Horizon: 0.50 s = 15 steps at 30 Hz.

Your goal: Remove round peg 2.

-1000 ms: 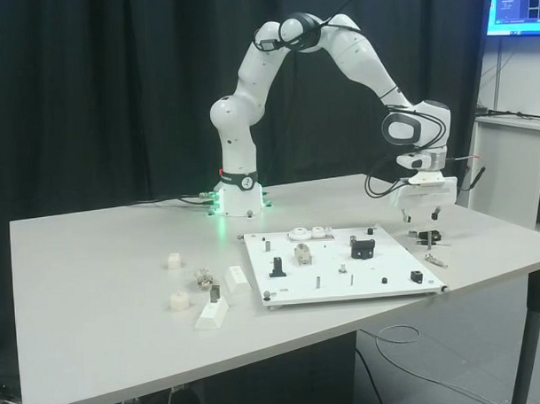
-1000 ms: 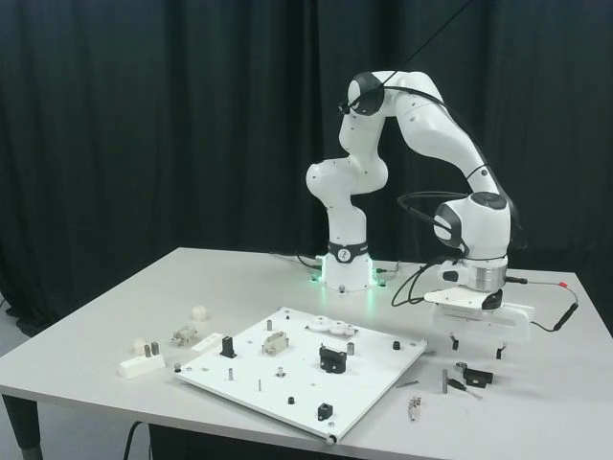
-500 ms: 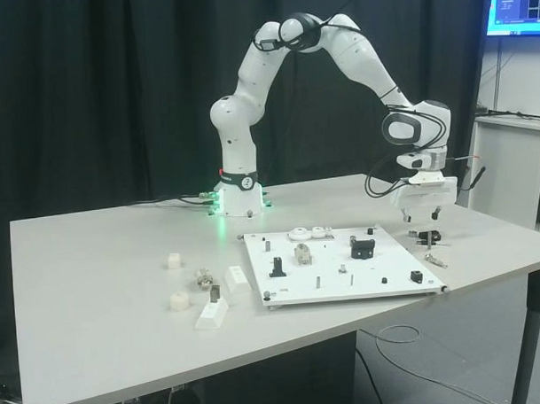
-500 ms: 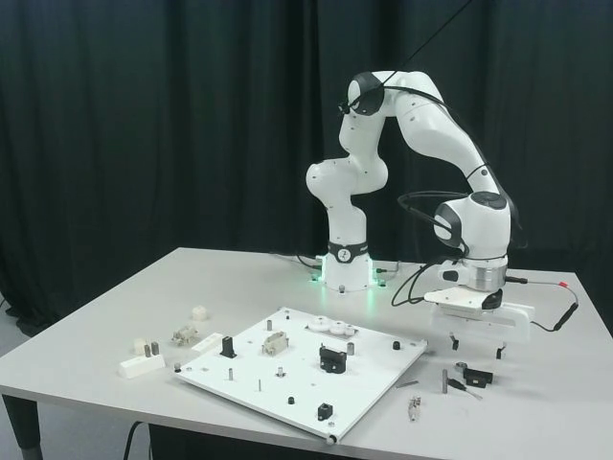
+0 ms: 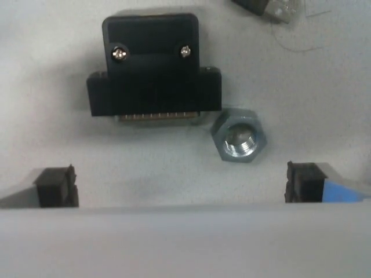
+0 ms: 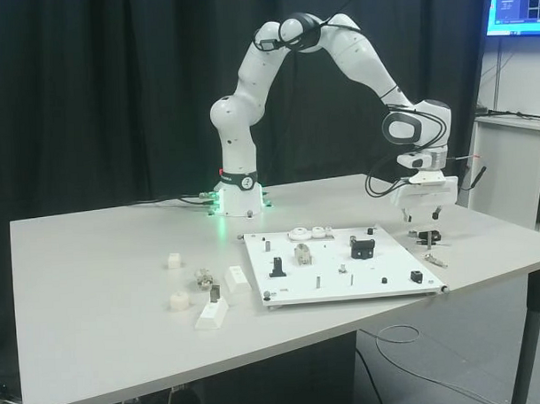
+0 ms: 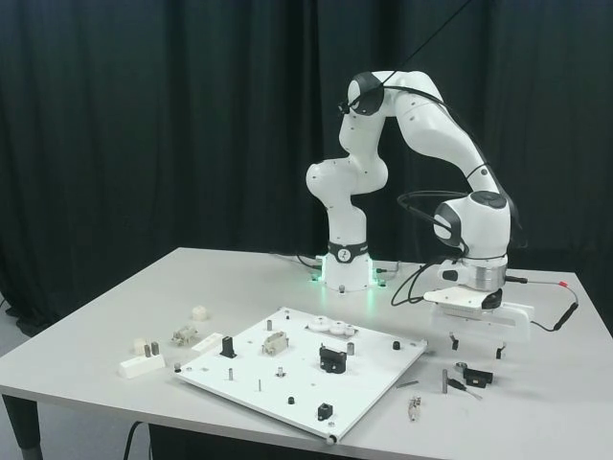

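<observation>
The claw [image 7: 476,344] hangs spread and empty above the table [image 6: 95,261], over a black connector [image 5: 154,69] and a nut [image 5: 237,135] lying just beside it; which peg is peg 2, I cannot tell

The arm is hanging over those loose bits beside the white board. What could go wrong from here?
The open gripper hangs over a black screw-fastened connector and a grey metal hex nut, not over the white board where the pegs stand. If it descended here it might grab or knock these loose parts.
</observation>
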{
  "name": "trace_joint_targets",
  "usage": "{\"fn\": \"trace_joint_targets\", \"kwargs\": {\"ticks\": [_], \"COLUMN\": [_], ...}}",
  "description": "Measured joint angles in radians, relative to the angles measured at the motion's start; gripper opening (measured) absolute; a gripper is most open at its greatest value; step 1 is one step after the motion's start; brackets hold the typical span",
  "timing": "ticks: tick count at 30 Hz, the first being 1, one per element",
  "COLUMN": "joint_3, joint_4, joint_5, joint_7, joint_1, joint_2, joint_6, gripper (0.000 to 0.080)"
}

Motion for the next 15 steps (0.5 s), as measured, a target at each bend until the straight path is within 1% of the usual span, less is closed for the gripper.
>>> {"fn": "trace_joint_targets", "kwargs": {"ticks": [15], "joint_3": [-0.009], "joint_4": [0.008], "joint_5": [0.0], "joint_7": [0.0], "joint_1": [0.004], "joint_2": [0.0], "joint_6": [-0.013], "gripper": [0.08]}}
